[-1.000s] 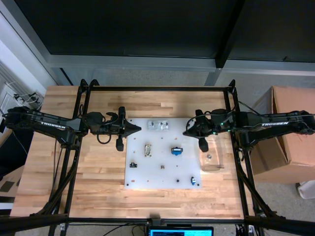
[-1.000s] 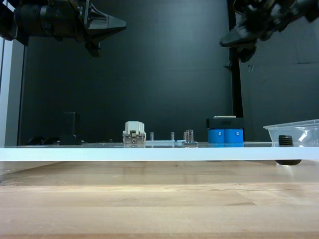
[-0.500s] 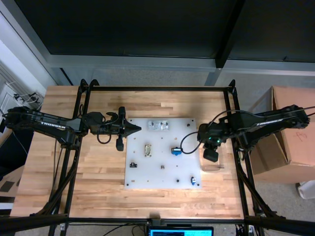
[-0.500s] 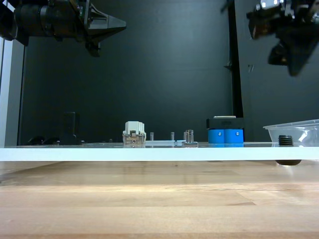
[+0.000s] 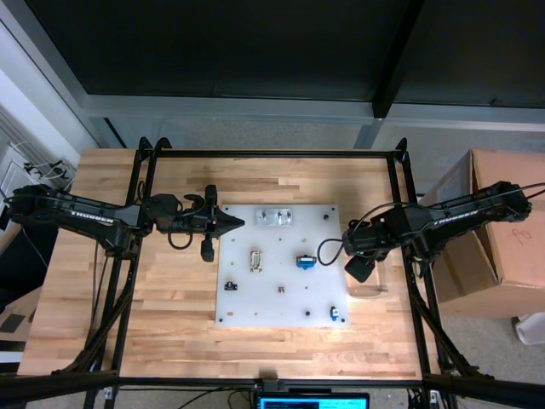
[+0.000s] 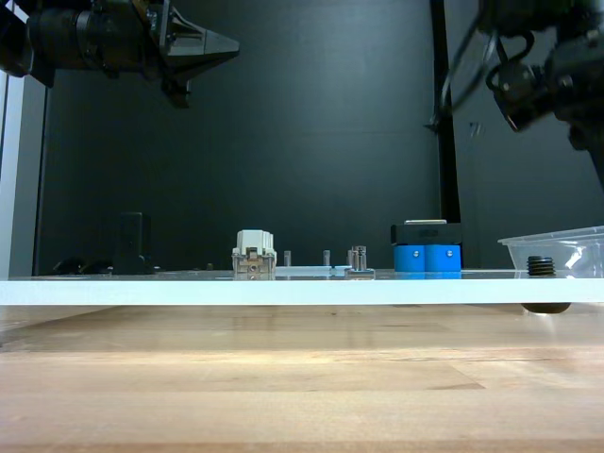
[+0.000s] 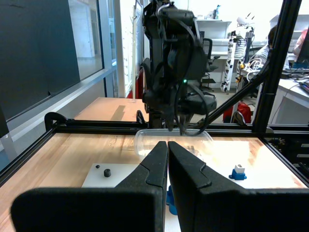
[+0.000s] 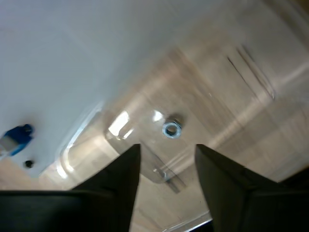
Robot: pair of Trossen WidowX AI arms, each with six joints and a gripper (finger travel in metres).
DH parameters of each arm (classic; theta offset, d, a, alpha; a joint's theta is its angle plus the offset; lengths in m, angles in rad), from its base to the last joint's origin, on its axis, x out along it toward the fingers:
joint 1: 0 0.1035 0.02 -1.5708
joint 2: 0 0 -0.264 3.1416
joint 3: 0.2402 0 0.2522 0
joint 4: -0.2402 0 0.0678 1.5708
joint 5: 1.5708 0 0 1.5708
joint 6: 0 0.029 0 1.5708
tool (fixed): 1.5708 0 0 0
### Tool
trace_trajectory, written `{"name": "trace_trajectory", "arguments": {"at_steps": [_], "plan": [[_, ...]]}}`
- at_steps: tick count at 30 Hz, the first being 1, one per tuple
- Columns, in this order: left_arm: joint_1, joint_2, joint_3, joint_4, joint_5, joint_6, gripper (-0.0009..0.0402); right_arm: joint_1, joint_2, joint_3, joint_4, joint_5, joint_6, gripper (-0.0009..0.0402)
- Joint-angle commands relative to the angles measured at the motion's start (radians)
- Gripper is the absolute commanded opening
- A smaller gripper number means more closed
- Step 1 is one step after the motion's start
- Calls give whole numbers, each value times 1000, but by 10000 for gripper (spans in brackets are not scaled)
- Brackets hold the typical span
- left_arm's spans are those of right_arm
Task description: Pick the M12 nut and place it on its threads and fasten
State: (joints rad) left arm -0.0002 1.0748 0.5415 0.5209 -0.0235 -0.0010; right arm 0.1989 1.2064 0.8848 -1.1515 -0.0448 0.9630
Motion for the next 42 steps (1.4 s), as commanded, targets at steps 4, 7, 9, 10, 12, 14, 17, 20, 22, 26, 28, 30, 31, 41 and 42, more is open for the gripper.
{"name": "trace_trajectory", "arguments": {"at_steps": [4, 7, 9, 10, 12, 14, 17, 20, 22, 26, 28, 30, 31, 41, 42], "plan": [[0, 0, 0, 0, 0, 0, 0, 30, 2, -93, 74, 2, 75, 225], [0, 0, 0, 0, 0, 0, 0, 38, 20, -134, 126, 3, 82, 223], [0, 0, 0, 0, 0, 0, 0, 42, 41, -158, 163, 2, 87, 217], [0, 0, 0, 0, 0, 0, 0, 43, 50, -168, 180, 2, 86, 213], [0, 0, 0, 0, 0, 0, 0, 45, 66, -190, 222, 1, 84, 203], [0, 0, 0, 0, 0, 0, 0, 48, 79, -208, 253, -1, 84, 193], [0, 0, 0, 0, 0, 0, 0, 52, 96, -221, 272, 0, 77, 180], [0, 0, 0, 0, 0, 0, 0, 59, 112, -222, 278, 1, 76, 171], [0, 0, 0, 0, 0, 0, 0, 61, 112, -223, 281, 3, 74, 167], [0, 0, 0, 0, 0, 0, 0, 77, 112, -234, 287, 3, 76, 164], [0, 0, 0, 0, 0, 0, 0, 86, 112, -248, 310, 3, 77, 166], [0, 0, 0, 0, 0, 0, 0, 91, 112, -261, 334, 4, 84, 166], [0, 0, 0, 0, 0, 0, 0, 93, 112, -266, 343, 4, 93, 165], [0, 0, 0, 0, 0, 0, 0, 102, 112, -278, 366, 49, 111, 144], [0, 0, 0, 0, 0, 0, 0, 103, 112, -278, 366, 49, 111, 140]]}}
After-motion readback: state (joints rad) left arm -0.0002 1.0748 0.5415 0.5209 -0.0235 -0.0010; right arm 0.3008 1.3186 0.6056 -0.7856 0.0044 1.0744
